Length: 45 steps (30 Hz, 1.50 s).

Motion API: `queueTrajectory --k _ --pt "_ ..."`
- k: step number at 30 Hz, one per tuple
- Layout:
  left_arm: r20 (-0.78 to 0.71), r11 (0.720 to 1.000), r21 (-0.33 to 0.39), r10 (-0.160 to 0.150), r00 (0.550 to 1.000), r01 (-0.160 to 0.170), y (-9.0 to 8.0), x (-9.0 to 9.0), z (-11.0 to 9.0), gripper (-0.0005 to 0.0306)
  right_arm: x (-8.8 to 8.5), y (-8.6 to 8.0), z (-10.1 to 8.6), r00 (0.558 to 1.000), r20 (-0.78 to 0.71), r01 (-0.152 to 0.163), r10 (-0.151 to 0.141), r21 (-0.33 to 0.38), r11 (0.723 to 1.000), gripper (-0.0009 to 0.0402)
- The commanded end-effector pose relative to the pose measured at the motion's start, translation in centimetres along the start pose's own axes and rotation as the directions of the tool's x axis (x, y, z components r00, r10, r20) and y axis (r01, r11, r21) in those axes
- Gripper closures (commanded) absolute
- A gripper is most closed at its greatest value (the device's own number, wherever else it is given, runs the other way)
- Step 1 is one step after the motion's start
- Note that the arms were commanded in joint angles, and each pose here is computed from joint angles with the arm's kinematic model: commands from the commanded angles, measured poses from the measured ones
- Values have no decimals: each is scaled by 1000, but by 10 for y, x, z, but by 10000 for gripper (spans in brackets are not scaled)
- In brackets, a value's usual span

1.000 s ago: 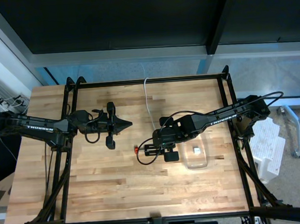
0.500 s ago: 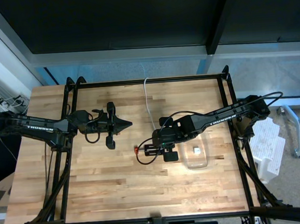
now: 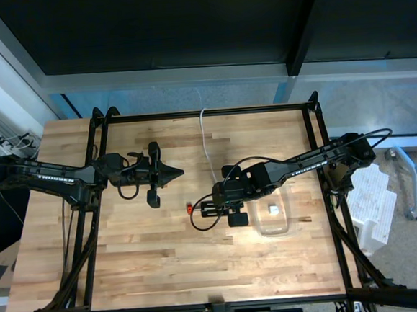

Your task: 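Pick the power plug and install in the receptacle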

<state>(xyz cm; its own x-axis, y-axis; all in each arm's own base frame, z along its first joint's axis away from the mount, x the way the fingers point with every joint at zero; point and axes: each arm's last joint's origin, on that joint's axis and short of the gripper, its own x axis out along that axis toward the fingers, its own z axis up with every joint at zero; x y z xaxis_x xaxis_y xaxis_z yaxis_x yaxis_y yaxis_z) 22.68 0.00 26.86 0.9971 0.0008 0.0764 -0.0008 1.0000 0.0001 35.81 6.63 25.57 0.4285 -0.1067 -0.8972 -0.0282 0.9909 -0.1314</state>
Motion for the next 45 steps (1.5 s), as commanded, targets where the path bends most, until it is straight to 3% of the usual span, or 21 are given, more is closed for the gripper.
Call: queueTrajectory --k 1,15,45 --pt "0 1000 0 0 1000 0 0 0 0 300 3 1 -2 1000 -1 0 0 0 1000 393" --pt "0 1000 0 0 1000 0 0 0 0 300 10 2 -6 1000 0 0 0 0 1000 393" --pt "0 1000 0 0 1000 0 0 0 0 300 45 5 -32 1000 -7 -9 9 27 1000 393"
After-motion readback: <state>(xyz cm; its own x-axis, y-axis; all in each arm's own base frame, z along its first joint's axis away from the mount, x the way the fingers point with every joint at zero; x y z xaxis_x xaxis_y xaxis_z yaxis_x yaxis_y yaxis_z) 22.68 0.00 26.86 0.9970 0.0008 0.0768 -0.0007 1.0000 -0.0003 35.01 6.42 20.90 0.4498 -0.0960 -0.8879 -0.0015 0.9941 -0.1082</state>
